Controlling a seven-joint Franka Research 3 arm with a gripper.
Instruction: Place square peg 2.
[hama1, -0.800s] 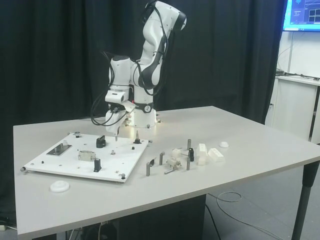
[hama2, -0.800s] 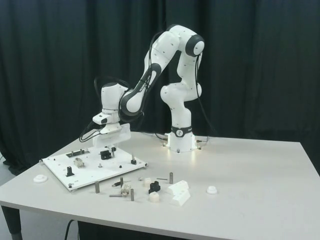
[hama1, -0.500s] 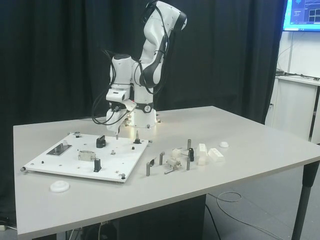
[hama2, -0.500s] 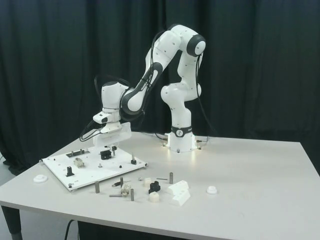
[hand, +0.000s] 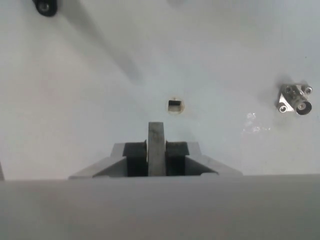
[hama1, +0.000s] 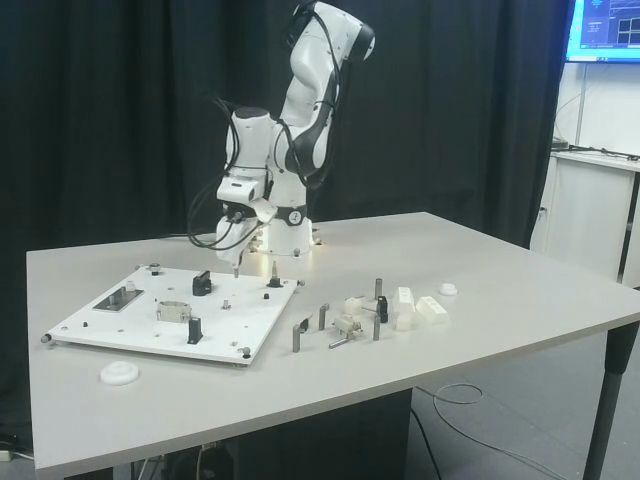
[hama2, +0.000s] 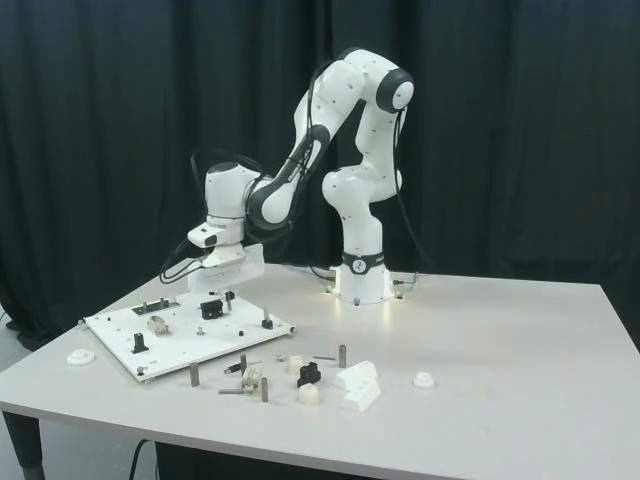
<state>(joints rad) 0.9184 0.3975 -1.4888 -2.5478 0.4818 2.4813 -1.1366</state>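
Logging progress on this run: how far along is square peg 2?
Done: the claw has the peg clamped upright between its fingers. In hand: it hangs above the white board, close to the square hole. Left: line up, lower the peg into the hole, release.

Grey table (hama1: 520, 290) carries the arm's base (hama1: 285, 240) at the far side. White board (hama1: 150, 325) sits flat on it near one end, on short feet at the corners. White round disc (hama1: 118, 374) lies on the table just off the board's corner. Loose cluster beside the board: upright grey pegs (hama1: 297, 338), white blocks (hama1: 418, 308), a black part (hama1: 382, 308). Small white cap (hama1: 447, 289) lies apart from them.
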